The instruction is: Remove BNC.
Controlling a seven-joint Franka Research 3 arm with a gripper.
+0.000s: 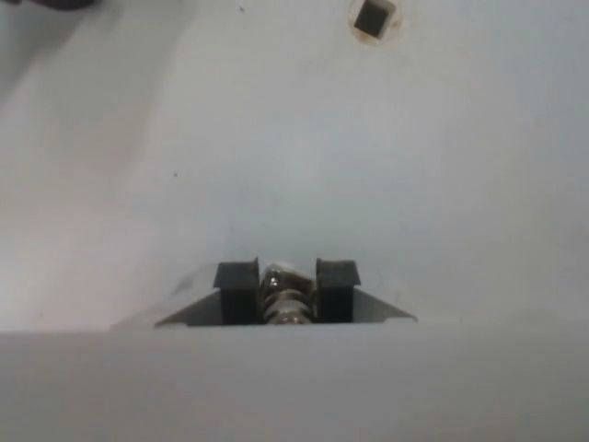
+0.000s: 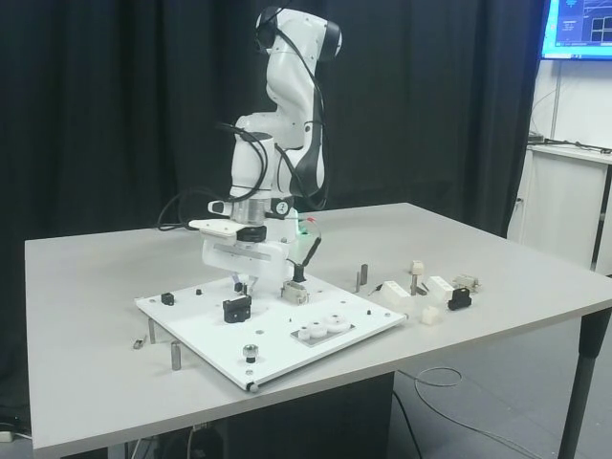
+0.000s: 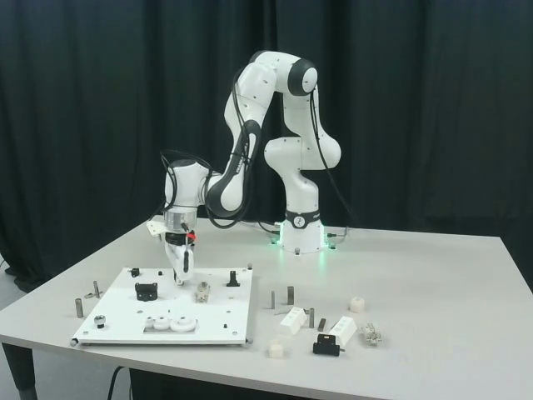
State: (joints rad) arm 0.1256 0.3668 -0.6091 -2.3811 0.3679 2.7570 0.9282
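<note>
The gripper (image 1: 286,293) (fingers black) is clamped on the BNC (image 1: 283,296), held between them over the white board (image 2: 191,316), away from its edges.

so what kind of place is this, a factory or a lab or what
Most likely a robotics lab or demo space rather than a factory: black curtains hang behind the grey table, a white assembly board of small test parts lies on it, and a screen is mounted at one side.
</note>
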